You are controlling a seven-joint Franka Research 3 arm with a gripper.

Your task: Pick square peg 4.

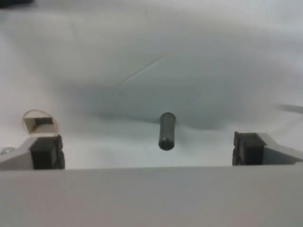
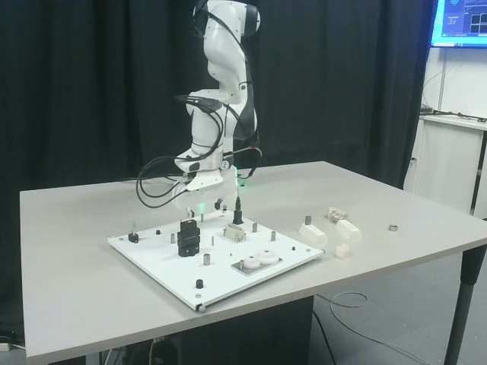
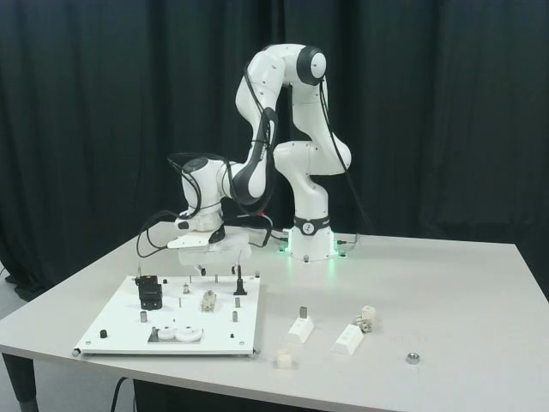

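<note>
A short dark grey peg (image 1: 166,131) stands upright on the white board (image 1: 142,71) in the wrist view. It lies between the two black fingertips (image 1: 47,151) and a little ahead of them, touching neither. My gripper (image 1: 147,150) is open wide. In the room views the gripper (image 2: 204,207) (image 3: 210,262) hangs low over the back part of the white board (image 2: 152,255) (image 3: 120,330), pointing down. I cannot tell which of the small pegs in those views sits below it.
The board carries a black block (image 2: 187,236) (image 3: 150,292), white gears (image 2: 259,261) (image 3: 176,331), a tall black post (image 2: 237,209) (image 3: 239,280) and several small pegs. White blocks (image 2: 312,232) (image 3: 300,329) and a nut (image 2: 393,226) (image 3: 413,358) lie on the grey table.
</note>
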